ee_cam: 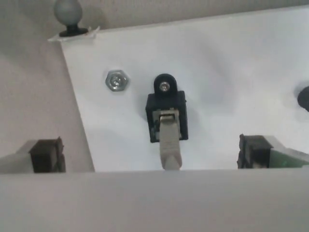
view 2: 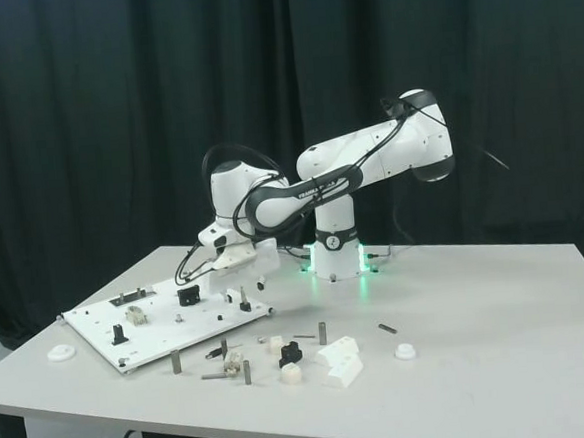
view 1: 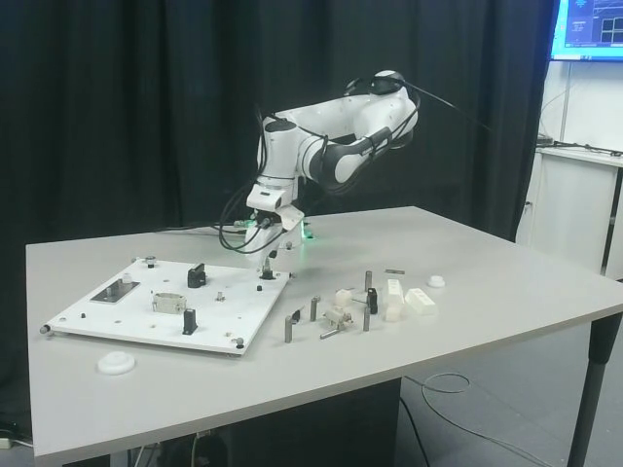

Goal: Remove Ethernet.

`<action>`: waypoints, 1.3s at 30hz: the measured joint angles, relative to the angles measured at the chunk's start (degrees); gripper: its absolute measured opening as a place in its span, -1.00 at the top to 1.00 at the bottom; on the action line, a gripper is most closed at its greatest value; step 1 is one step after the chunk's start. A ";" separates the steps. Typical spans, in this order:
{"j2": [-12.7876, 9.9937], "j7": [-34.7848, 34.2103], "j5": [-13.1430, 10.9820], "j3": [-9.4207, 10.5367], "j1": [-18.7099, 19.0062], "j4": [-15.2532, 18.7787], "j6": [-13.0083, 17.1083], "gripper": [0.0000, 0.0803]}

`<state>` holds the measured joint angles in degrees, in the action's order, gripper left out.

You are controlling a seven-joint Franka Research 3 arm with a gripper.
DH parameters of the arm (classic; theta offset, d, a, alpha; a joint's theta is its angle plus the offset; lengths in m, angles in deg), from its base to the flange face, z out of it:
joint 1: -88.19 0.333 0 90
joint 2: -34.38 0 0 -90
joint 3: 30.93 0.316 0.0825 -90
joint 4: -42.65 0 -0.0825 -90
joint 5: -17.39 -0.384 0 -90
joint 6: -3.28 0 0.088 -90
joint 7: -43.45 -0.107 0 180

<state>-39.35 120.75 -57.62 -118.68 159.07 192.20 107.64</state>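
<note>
Ethernet plug [ee_cam: 170, 140]: grey, seated in the black socket [ee_cam: 166, 115] at the centre of the wrist view, its cable running down out of sight behind the grey band across the bottom of the frame.
Socket mount: fixed by a screw to the white board [ee_cam: 231, 72]; a hex nut [ee_cam: 116, 80] sits just beside it, toward upper left.
Claw [ee_cam: 149, 154]: released, both fingertips spread wide at lower left and lower right of the wrist view, the plug between them, neither pad touching it.
Arm position: in the first room view the claw [view 1: 268, 226] hangs above the far right corner of the board [view 1: 107, 321], left of centre on the desk [view 1: 506, 282].
Risk, latch: judged likely that a straight pull without pressing the locking tab will jam the plug or strain the socket.
Risk, board: the pull could lift or drag the board if the latch holds.
Risk, alignment: an off-centre closure could pinch the socket housing instead of the plug.
Risk, grip: closing on the cable below the plug body could let it slip.
</note>
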 joint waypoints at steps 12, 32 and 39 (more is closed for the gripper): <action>0.00 3.76 -1.83 0.27 0.00 -0.21 -0.27 -0.99; 0.00 4.39 -3.39 1.33 -0.62 -0.24 0.85 -0.99; 0.00 4.39 -3.70 1.35 -0.99 -0.25 0.89 -0.99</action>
<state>-39.35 125.14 -61.32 -117.34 158.08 191.94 108.53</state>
